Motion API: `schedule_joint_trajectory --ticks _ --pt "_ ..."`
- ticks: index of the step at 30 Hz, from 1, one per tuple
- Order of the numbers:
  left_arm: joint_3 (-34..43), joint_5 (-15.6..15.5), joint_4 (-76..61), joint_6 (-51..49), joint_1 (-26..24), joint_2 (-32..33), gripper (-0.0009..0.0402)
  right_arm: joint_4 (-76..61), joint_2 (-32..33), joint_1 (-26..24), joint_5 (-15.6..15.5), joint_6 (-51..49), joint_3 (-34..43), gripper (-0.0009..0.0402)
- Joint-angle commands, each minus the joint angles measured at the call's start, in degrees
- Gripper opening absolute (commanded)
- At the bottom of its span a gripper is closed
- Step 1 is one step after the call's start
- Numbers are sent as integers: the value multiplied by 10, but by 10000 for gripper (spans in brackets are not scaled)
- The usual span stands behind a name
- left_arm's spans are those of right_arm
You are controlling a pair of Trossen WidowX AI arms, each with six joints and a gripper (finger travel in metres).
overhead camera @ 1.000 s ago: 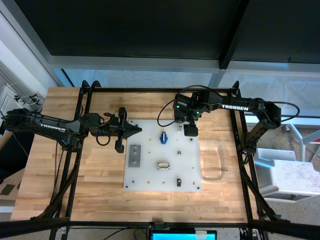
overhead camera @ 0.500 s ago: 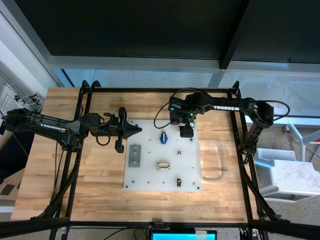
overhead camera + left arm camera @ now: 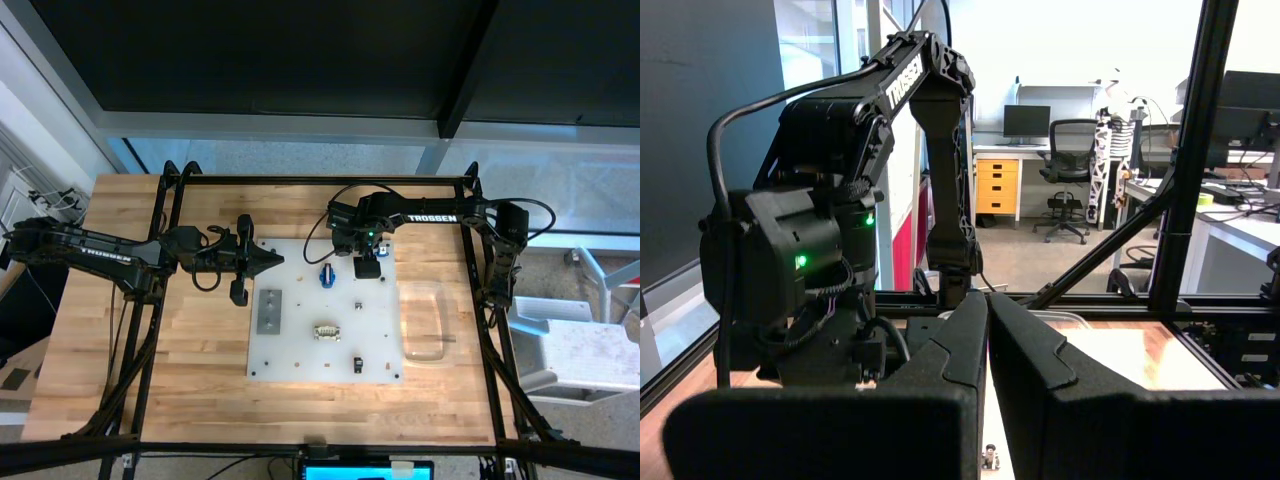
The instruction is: Pick the 16mm bar and place in it's hole on the taskboard
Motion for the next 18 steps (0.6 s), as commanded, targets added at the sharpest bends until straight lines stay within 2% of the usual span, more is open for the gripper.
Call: schedule_joint_trajectory --ticks 1,9,18 --pt "0 0 0 0 0 0 0 10 0 -1 0 -1 -1 234" --pt "0 0 0 0 0 0 0 4 1 -7 -3 -2 -8 164" --pt "0 0 0 0 0 0 0 17 1 -7 -9 -3 -28 134"
